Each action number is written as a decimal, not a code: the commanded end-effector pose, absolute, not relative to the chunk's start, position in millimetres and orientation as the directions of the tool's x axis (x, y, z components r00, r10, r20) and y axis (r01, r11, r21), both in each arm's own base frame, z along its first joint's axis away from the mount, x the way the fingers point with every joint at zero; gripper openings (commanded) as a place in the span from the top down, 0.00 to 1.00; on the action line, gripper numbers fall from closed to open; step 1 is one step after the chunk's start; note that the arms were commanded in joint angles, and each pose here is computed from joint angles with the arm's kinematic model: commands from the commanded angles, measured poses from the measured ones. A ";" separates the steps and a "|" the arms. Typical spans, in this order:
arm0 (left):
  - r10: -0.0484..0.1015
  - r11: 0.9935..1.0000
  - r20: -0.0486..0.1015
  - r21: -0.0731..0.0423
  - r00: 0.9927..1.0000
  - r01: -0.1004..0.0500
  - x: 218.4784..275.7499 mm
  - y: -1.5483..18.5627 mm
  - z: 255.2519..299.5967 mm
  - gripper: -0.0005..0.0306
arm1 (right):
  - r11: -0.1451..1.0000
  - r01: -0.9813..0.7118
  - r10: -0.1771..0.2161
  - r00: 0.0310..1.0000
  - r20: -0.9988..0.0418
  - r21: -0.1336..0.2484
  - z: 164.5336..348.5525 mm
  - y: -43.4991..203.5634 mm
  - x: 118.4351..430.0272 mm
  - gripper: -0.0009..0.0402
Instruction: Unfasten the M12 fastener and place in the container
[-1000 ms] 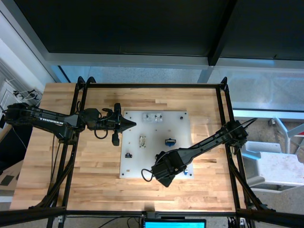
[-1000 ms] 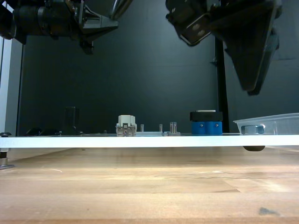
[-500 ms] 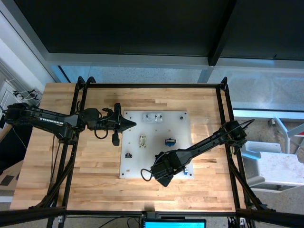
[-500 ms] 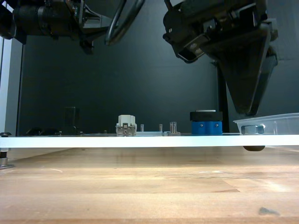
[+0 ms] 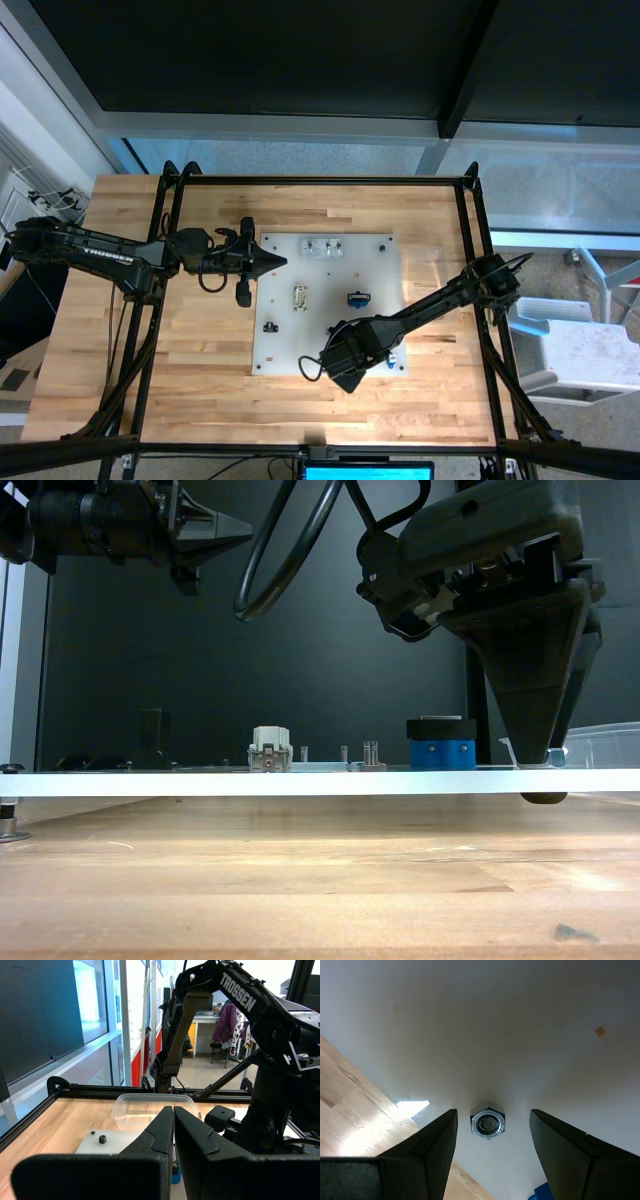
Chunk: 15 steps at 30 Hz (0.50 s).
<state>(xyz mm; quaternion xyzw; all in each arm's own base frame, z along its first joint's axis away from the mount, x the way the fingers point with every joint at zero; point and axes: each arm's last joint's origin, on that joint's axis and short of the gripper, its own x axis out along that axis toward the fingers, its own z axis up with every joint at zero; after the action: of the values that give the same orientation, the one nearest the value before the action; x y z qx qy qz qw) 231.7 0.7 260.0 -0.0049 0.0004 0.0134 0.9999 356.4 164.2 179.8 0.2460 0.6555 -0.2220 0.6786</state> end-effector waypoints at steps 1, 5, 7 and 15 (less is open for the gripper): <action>0.027 1.000 -0.001 -0.009 1.000 -0.027 231.7 0.7 259.9 0.98 | 0.781 0.624 0.020 0.041 -0.999 0.041 179.6 164.1 356.1 0.49; 0.027 1.000 -0.001 -0.009 1.000 -0.027 231.7 0.7 259.9 0.98 | 0.781 0.624 0.020 0.041 -0.999 0.041 179.6 163.9 356.2 0.49; 0.027 1.000 -0.001 -0.009 1.000 -0.027 231.7 0.8 259.9 0.98 | 0.783 0.621 0.020 0.041 -0.999 0.041 179.6 163.8 356.3 0.49; 0.027 1.000 -0.001 -0.010 1.000 -0.027 231.7 0.7 259.9 0.98 | 0.782 0.622 0.021 0.041 -0.999 0.042 179.6 163.4 356.5 0.58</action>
<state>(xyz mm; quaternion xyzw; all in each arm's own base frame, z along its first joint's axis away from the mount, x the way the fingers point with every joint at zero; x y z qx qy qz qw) 231.7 0.7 260.0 -0.0047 0.0004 0.0134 0.9999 356.5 163.4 179.4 0.2445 0.6562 -0.2215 0.6787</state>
